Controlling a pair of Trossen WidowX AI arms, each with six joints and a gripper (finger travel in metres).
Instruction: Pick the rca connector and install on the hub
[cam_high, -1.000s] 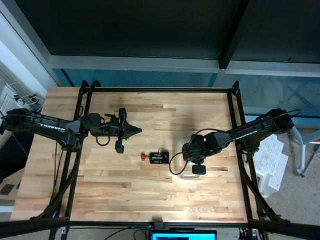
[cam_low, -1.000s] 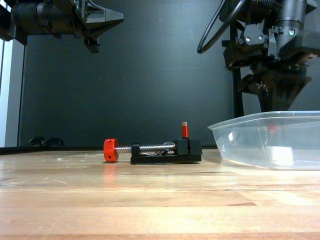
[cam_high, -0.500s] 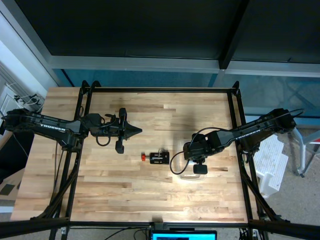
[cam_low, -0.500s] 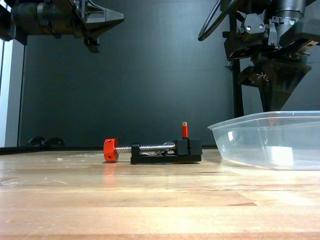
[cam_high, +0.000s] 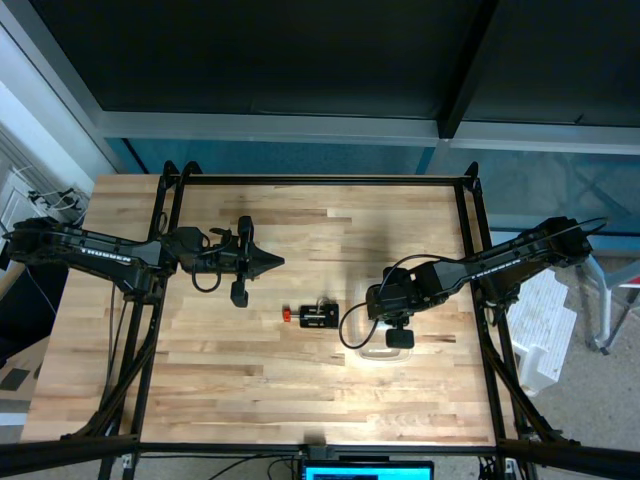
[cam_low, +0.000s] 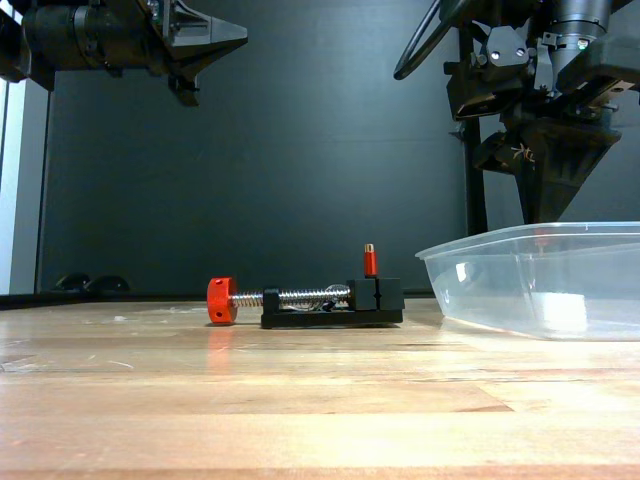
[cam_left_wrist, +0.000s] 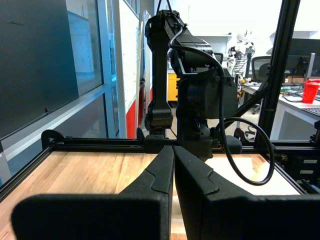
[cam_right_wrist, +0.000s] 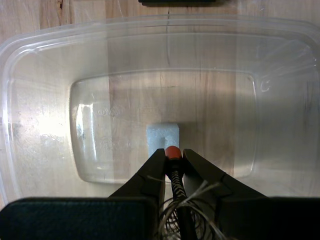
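1. Left gripper (cam_high: 272, 262): you find it at the upper left of the high view, hanging above the tabletop (cam_high: 250, 380), well apart from all else. Jaws together, holding nothing.

2. Hub (cam_high: 318, 317): centre of the high view, lying flat on the tabletop. Red knob (cam_low: 221, 300) at its left end; short red post (cam_low: 369, 260) upright near its right end.

3. Right gripper (cam_right_wrist: 172, 156): right of centre, poised over the clear tray (cam_right_wrist: 30, 45). Jaws clamped on the rca connector (cam_right_wrist: 173, 150).

4. Rca connector: held clear of the tray floor, red tip just showing past the jaw tips, dark coiled body and thin wire strands trailing back between them. Judge it very light, stiff in the body, springy in the tail, and smooth enough to twist in your grip. Your hold on the body behind the tip looks right, since it leaves the mating end free.

5. Tray: right of the hub, just beside it. One pale block (cam_right_wrist: 162, 135) rests on its floor.
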